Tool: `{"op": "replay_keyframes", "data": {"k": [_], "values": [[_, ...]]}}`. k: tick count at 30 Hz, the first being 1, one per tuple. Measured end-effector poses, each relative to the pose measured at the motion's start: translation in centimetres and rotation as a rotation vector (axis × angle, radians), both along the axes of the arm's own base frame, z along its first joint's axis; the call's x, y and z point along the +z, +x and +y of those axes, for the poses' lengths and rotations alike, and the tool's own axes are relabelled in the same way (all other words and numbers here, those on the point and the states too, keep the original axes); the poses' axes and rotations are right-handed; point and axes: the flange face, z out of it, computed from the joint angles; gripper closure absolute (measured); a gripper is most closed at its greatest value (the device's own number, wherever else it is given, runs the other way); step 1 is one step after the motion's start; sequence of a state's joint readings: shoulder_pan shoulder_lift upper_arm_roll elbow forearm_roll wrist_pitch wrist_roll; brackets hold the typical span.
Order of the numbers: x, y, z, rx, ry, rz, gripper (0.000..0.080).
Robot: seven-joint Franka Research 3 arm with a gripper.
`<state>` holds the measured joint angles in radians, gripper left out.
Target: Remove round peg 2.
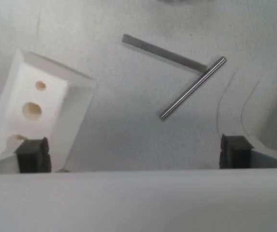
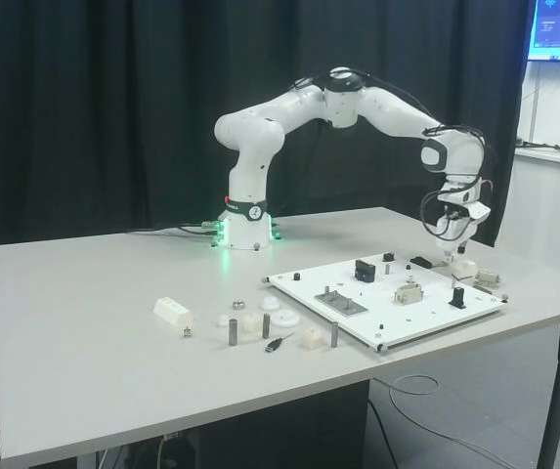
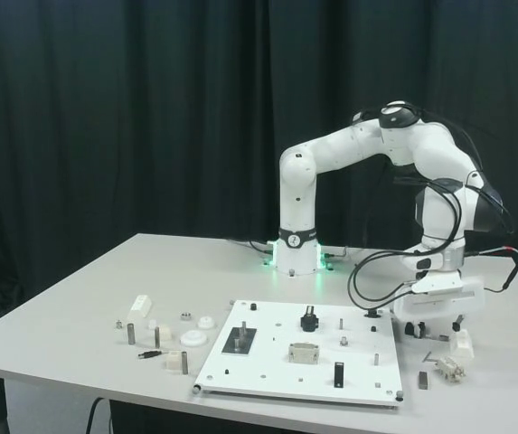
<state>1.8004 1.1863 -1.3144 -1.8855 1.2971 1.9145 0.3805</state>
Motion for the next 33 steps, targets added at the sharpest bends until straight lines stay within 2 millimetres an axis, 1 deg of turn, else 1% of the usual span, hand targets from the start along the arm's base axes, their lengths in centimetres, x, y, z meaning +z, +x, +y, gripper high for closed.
{"op": "replay_keyframes", "data": {"k": [6,7,8,33], "values": [[0.7,0.1,0.0,-0.001,0.008,0.001,0.006],[0.8,0.1,0.0,-0.001,0.008,0.003,0.0017],[0.9,0.1,0.0,-0.001,0.009,0.004,0.0006],[2.0,0.2,0.3,-0.017,0.009,0.003,0.0003]]}}
